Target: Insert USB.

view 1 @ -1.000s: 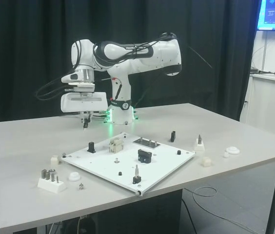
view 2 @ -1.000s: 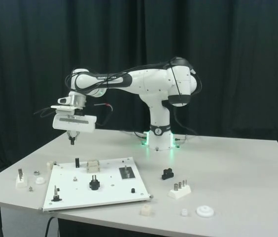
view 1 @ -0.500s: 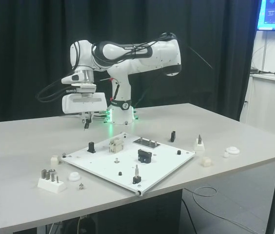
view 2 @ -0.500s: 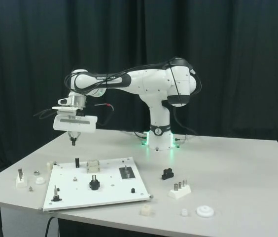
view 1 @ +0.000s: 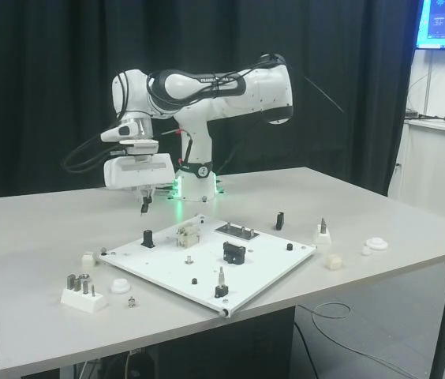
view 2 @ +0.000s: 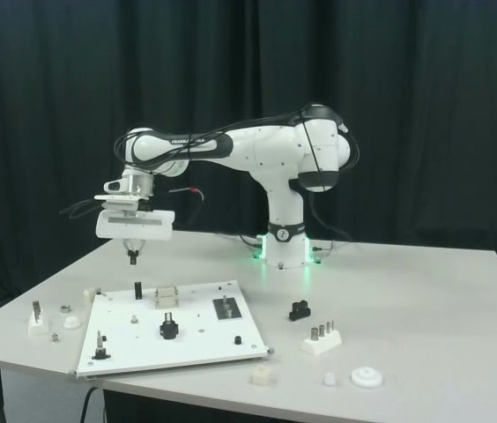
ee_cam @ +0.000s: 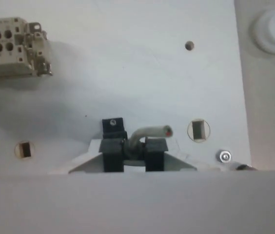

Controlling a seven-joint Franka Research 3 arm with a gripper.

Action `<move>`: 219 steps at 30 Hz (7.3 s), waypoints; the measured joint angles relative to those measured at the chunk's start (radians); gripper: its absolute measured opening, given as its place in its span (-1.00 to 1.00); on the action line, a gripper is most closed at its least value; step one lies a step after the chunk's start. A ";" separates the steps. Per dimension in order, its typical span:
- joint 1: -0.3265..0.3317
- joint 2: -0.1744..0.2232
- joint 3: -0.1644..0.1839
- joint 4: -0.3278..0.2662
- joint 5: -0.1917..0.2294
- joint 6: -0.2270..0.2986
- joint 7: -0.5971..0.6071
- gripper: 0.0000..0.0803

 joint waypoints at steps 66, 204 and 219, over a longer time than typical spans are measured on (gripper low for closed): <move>-0.019 0.007 0.045 0.025 -0.003 -0.020 -0.078 -0.77; -0.094 0.008 0.087 0.099 -0.072 -0.052 -0.051 -0.77; -0.097 0.008 0.103 0.101 -0.066 -0.038 -0.051 -0.77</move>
